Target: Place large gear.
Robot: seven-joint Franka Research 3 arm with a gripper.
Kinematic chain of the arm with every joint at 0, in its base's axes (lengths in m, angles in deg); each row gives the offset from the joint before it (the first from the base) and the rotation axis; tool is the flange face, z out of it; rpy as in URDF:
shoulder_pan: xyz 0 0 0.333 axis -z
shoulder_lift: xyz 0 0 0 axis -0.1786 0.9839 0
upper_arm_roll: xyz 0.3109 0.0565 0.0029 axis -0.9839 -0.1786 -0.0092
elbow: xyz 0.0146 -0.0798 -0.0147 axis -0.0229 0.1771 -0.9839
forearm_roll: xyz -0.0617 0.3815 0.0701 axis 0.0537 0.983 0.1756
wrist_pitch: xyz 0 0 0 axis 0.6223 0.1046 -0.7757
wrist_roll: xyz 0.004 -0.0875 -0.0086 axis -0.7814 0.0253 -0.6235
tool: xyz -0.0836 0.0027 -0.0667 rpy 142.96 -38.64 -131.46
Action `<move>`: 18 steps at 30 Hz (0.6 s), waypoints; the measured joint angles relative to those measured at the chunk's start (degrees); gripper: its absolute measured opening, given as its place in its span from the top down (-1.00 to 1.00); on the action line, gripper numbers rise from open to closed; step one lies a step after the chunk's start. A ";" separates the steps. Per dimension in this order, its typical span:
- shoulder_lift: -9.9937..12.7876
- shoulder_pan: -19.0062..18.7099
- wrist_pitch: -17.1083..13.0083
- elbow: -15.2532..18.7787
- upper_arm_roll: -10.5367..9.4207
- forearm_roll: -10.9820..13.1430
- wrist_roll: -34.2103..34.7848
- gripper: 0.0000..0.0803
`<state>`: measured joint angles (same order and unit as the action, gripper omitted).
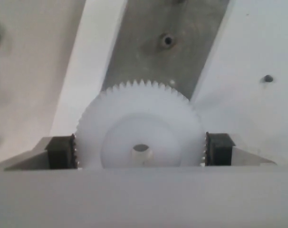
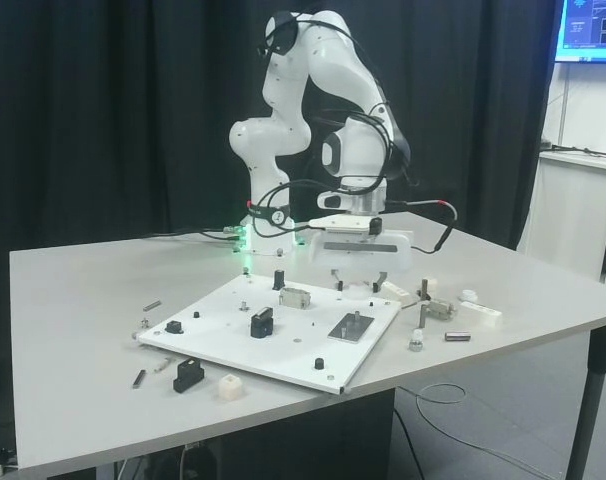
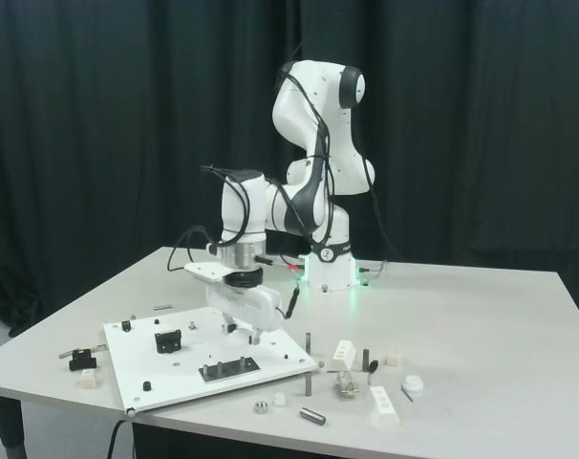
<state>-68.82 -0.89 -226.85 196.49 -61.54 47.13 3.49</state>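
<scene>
You've got the black ribbed left pad (image 1: 63, 152) and its right twin (image 1: 217, 148) of the gripper (image 1: 140, 151) clamped on the toothed rim of the large white plastic gear (image 1: 140, 126), above the white board (image 2: 283, 335); light, stiff, slippery, so hold the rim squarely.

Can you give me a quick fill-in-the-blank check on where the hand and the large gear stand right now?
1. The hand is shut on the large ____.
2. The black pads press on the gear's toothed ____, one at each side.
3. In both room views the hand hangs over the white ____ on the grey table.
4. The gear's centre has a round ____.

Missing words: gear; rim; board; hole
</scene>
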 joint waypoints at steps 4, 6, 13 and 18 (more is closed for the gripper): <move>-0.27 -0.19 0.47 0.00 -1.17 0.26 0.15 -0.48; -0.46 -0.37 0.65 0.00 -1.92 0.54 0.58 -0.48; -1.07 -1.99 1.63 0.00 -4.68 1.62 4.46 -0.48; -1.23 -4.05 1.96 0.00 -6.62 1.64 9.14 -0.48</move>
<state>-70.06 -4.94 -224.89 196.49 -68.16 48.78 12.63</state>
